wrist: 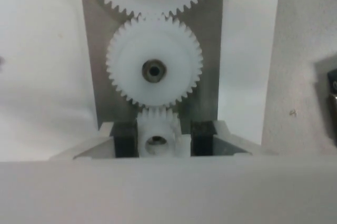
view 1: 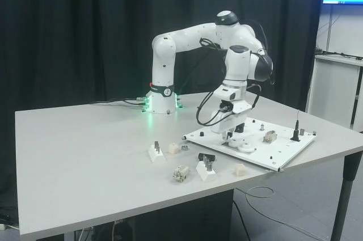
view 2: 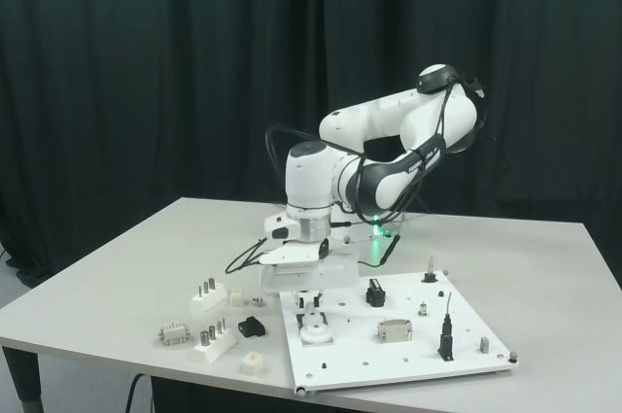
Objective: Insert small gear.
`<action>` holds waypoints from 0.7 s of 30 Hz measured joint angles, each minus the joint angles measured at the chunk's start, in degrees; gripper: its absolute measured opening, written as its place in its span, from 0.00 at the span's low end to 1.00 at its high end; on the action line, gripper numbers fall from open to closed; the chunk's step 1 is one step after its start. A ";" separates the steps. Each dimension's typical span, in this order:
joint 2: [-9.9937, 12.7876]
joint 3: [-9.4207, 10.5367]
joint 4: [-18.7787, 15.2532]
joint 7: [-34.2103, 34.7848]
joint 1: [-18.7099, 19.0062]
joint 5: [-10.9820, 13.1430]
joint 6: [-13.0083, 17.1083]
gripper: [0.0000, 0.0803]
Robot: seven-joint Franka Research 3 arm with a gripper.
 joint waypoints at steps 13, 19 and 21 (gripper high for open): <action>0.00 -0.38 -0.01 1.69 -0.12 0.00 -0.81 0.22; -0.01 -1.26 -0.01 2.21 -0.09 0.00 -1.72 0.22; -0.01 -1.65 -0.01 2.32 -0.12 -0.13 -1.77 0.22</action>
